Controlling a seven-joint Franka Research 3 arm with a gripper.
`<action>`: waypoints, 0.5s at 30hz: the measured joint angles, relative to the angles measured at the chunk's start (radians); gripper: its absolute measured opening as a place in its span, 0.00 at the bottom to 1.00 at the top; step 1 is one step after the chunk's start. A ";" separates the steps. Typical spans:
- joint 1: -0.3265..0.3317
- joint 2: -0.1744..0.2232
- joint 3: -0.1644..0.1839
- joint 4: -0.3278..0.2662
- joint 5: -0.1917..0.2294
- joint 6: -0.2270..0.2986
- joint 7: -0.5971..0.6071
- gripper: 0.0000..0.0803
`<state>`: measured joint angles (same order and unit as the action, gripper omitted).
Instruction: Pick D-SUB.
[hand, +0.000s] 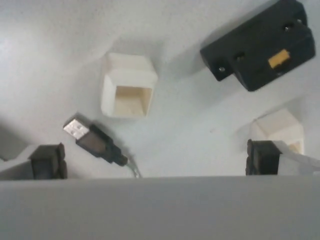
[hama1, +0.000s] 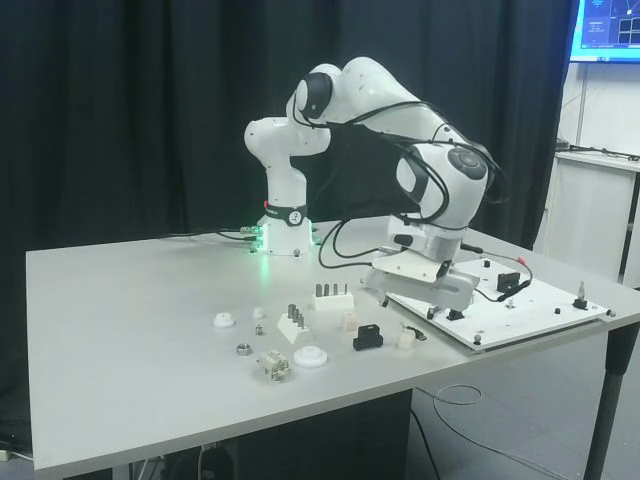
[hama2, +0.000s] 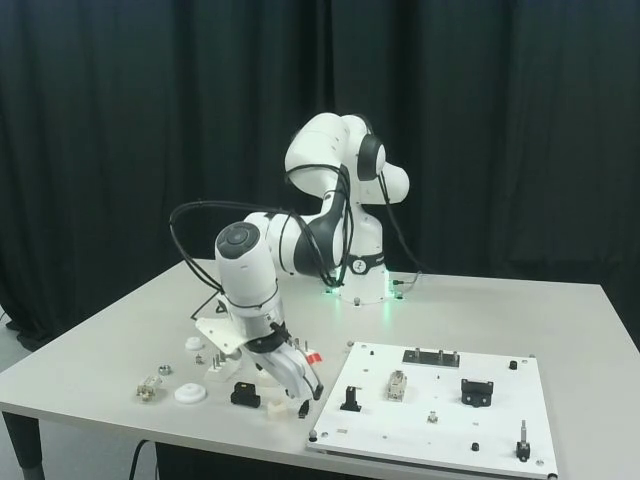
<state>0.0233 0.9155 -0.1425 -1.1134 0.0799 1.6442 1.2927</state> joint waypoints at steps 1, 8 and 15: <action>0.000 -0.004 0.000 0.000 -0.001 -0.005 0.000 1.00; 0.001 -0.032 0.000 -0.005 -0.012 -0.031 0.000 1.00; 0.002 -0.056 0.000 -0.015 -0.018 -0.047 0.000 1.00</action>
